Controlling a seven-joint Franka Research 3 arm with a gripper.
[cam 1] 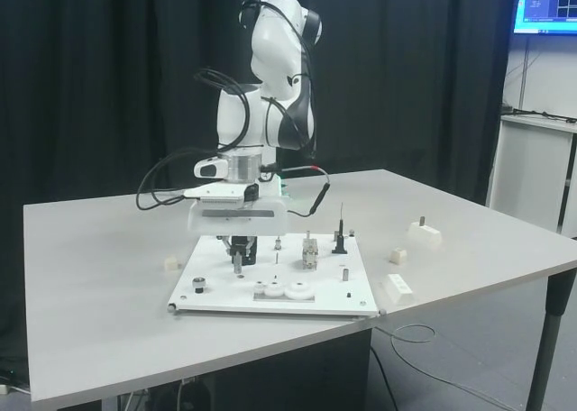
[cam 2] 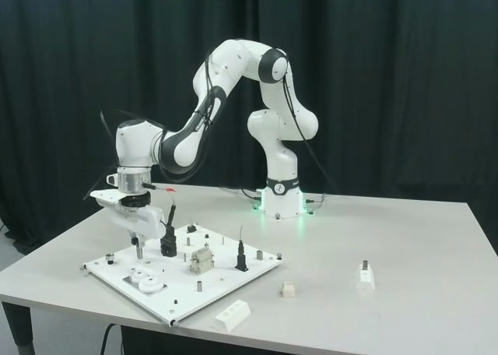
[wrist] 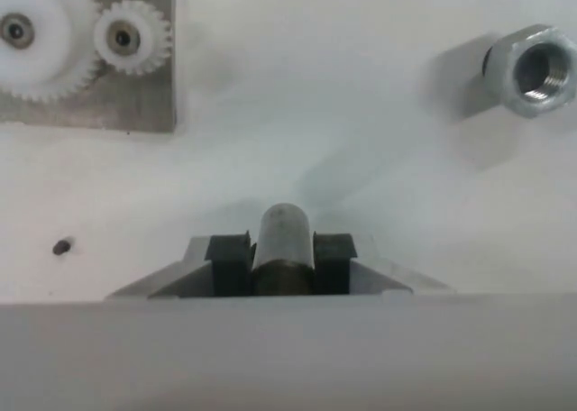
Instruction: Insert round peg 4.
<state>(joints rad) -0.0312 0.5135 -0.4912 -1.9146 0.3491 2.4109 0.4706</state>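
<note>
In the wrist view, the gripper (wrist: pixel 283 260) is clamped on the peg (wrist: pixel 285 238), which hangs clear above the white board (wrist: pixel 297 114). The small gear (wrist: pixel 132 38) meshes with the big gear (wrist: pixel 36 34), and a small dark hole (wrist: pixel 61 246) lies in the board near the gears; a nut (wrist: pixel 534 68) stands well apart from them.

In the first room view, the peg (cam 1: pixel 237 261) points straight down behind the gears (cam 1: pixel 279 290).

In the second room view, the peg (cam 2: pixel 138 248) hangs just above the gears (cam 2: pixel 145 280). To do this well, I judge: keep it upright, centre over the hole, lower gently.
</note>
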